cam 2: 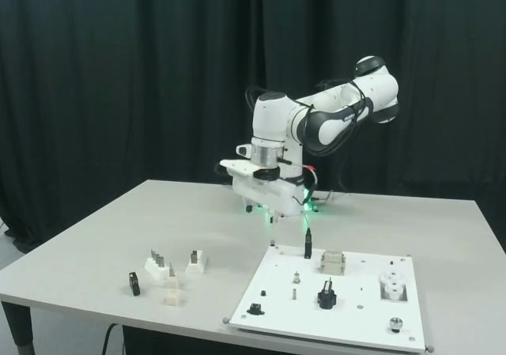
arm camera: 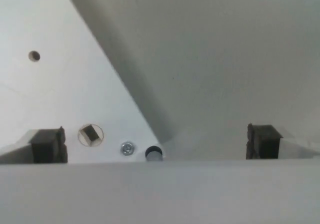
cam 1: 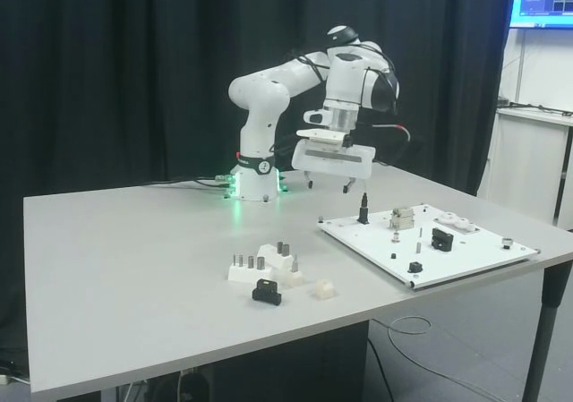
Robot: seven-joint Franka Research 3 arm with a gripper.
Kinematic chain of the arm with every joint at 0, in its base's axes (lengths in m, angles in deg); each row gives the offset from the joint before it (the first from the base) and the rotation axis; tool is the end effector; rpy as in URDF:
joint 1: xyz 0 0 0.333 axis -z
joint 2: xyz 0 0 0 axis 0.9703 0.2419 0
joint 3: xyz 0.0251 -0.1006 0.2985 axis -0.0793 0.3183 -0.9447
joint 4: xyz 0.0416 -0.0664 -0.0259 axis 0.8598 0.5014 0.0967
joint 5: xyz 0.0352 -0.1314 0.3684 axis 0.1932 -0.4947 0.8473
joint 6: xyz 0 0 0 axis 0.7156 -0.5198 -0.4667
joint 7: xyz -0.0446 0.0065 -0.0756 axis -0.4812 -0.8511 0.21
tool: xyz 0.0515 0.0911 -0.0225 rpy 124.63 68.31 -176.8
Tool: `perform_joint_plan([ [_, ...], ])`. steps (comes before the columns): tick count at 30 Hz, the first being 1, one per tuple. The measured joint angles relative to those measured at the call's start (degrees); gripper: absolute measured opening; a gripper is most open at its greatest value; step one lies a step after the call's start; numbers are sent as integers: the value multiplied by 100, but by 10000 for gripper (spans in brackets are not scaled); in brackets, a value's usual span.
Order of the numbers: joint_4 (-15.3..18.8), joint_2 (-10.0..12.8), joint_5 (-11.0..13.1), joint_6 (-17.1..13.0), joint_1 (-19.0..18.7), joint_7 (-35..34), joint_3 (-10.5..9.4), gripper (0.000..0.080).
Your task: Pick square peg 3.
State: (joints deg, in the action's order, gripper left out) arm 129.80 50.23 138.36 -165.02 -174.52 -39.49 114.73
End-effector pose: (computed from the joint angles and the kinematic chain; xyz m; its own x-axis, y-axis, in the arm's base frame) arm 0.4290 0.0216 0.2992 0.3116 -0.9455 0.0941 -0.9501 -0.3084 0.0475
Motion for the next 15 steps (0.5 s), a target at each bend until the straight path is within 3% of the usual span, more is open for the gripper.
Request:
perform_joint_plan([
  [9,-19,0,0,0,91,983,34,800],
  [15,-59,0,-5,0,252,2033,34,800],
])
